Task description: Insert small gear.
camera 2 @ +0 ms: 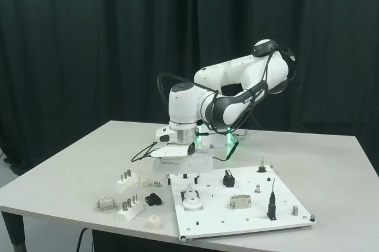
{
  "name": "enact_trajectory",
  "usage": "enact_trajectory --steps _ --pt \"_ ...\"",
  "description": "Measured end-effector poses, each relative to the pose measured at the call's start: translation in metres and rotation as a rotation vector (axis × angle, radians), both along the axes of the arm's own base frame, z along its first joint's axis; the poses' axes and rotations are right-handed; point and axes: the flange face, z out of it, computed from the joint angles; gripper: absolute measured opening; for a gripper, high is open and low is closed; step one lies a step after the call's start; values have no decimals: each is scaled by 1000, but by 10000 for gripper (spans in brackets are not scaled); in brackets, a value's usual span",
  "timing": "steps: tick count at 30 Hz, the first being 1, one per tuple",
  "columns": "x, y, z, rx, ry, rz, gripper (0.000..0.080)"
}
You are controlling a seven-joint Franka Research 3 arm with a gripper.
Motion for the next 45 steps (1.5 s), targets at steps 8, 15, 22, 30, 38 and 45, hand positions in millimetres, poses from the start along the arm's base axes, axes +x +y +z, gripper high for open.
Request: enact_trajectory --steps 8,15,22,30,38,45 --pt "-5 2 -5 14 22 -4 800" --pt "-8 8 -10 23 32 -12 800" --pt "-8 14 -11 26 29 -18 800" --pt "-7 18 -11 24 24 -27 800" --pt "-7 20 -12 21 16 -40 800" --pt "-6 21 -14 13 8 -51 498"
